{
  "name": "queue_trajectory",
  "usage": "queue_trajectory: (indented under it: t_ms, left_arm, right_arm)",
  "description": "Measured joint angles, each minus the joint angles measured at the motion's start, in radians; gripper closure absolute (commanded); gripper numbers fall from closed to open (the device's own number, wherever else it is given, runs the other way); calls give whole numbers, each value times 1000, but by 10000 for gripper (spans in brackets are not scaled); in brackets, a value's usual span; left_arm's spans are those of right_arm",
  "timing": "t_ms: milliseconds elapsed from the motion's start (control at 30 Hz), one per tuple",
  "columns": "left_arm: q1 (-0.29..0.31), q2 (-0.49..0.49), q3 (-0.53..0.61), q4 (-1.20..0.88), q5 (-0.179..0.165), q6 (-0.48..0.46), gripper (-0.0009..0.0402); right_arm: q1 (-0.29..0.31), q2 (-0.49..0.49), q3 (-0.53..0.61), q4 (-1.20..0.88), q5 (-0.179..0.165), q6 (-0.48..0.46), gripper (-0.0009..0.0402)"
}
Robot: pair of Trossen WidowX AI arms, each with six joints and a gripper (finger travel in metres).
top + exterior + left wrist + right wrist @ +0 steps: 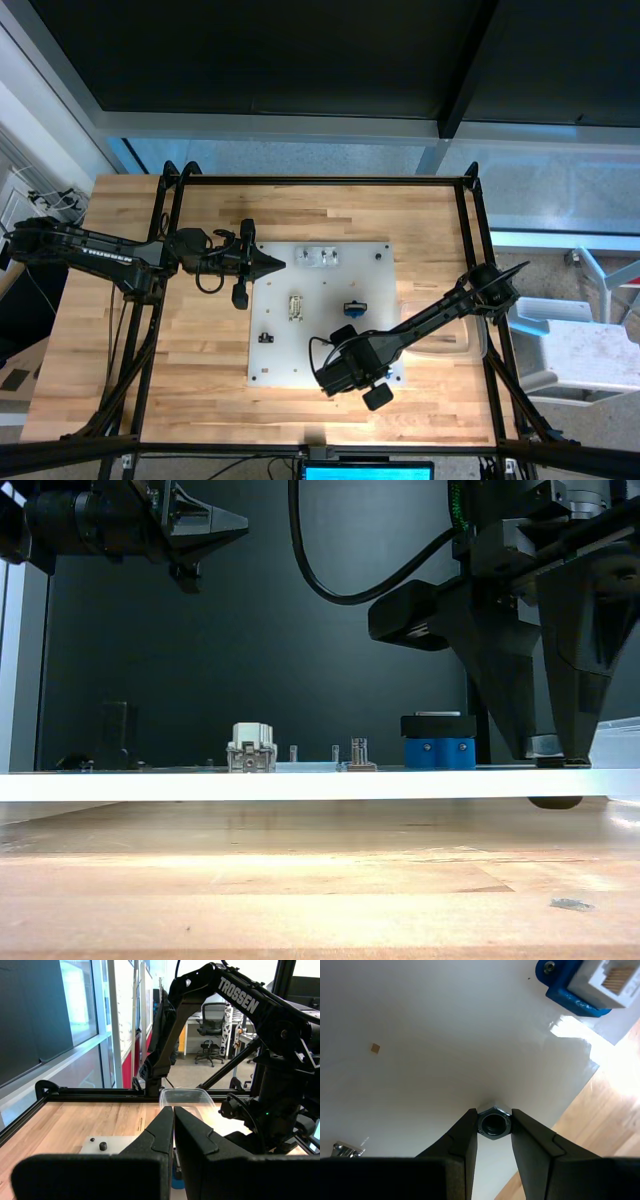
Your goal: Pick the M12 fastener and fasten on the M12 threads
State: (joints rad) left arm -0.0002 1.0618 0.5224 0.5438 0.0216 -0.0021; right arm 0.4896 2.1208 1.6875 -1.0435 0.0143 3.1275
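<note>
While left jaws hover clenched by the board [290, 350], right jaws clamp the nut [493, 1123] above it.

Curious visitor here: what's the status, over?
Left gripper shut, raised over board's far left. Right gripper shut on nut, near right edge. Stud hidden; nothing seen blocking.

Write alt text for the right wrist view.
The right gripper pinches a silver nut over the white board, a blue connector block beyond. The left gripper, unseen here, hangs shut over the board's left edge.
</note>
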Motion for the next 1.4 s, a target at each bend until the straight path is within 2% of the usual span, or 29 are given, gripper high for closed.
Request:
queue_trajectory:
  t_ms: [433, 633, 700, 767, 900, 1067, 1400]
  left_arm:
    - [0, 0, 0, 0, 0, 0, 393]
    - [0, 0, 0, 0, 0, 0, 393]
    - [0, 0, 0, 0, 0, 0, 393]
    - [0, 0, 0, 0, 0, 0, 393]
    - [0, 0, 0, 0, 0, 0, 393]
    - [0, 0, 0, 0, 0, 0, 393]
    - [0, 0, 0, 0, 0, 0, 393]
  right_arm:
    - [1, -28, 3, -5, -4, 8, 229]
    - [4, -51, 3, 0, -11, 6, 195]
    - [5, -67, 3, 11, -18, -26, 189]
    - [6, -90, 3, 16, -18, -131, 186]
    - [5, -141, 3, 3, -16, -492, 183]
    - [3, -162, 3, -62, 2, -827, 183]
    - [4, -166, 3, -66, 4, -1707, 183]
